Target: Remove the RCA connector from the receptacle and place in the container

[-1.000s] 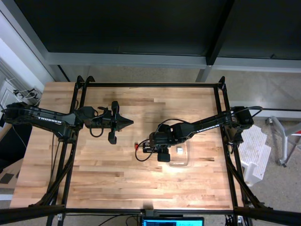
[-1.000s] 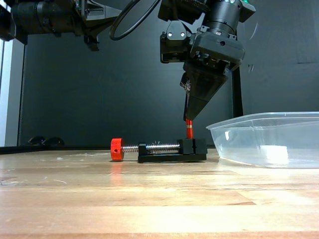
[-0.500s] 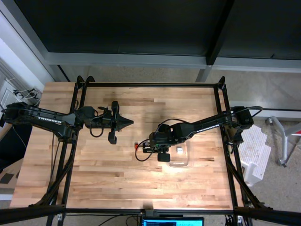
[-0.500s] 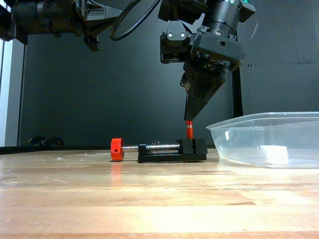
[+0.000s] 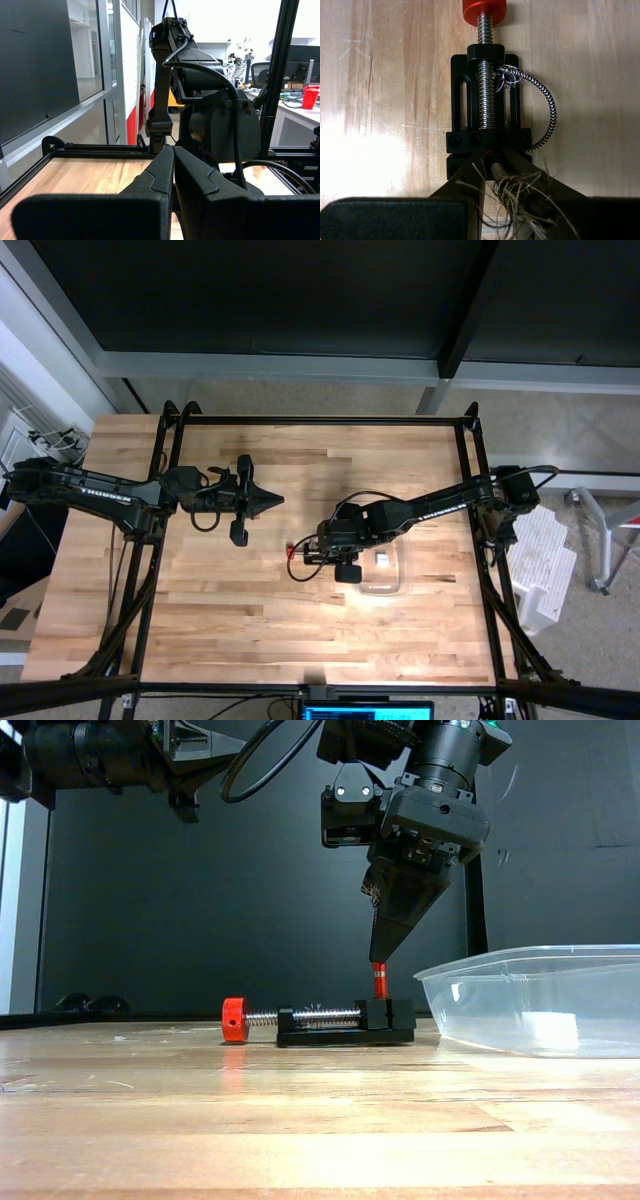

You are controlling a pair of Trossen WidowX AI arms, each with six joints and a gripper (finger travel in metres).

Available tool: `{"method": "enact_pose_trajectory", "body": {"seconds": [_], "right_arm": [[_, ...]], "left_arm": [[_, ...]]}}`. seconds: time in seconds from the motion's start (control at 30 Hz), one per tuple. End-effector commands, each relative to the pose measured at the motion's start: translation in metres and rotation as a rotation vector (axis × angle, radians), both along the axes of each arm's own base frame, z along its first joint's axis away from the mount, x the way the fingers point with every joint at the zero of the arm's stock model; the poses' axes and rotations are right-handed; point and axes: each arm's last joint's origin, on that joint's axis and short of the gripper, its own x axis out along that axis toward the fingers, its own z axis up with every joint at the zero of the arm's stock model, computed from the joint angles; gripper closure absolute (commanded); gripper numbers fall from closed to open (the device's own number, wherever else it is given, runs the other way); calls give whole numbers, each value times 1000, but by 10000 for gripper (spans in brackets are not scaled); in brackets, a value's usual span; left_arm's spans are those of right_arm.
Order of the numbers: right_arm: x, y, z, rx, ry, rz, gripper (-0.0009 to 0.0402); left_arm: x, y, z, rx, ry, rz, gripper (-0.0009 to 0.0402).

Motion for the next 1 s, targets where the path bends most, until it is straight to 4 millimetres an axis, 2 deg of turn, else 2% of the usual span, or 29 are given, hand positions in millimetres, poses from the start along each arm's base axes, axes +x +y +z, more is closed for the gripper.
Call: {"method": "enact_pose_trajectory", "body": {"seconds": [0.03, 0.2, 0.63, 1.0], "right_arm": [[0, 0, 1, 1, -2, 0, 388], [-4, 0, 10, 5, -23, 0, 389], [-22, -4, 56, 27, -153, -1, 389], [-27, -4, 65, 38, -179, 1, 389]], "left_arm": [[0, 0, 0, 0, 0, 0, 393], [0, 0, 0, 0, 0, 0, 393], [0, 0, 0, 0, 0, 0, 393], [0, 0, 0, 0, 0, 0, 393]]}}
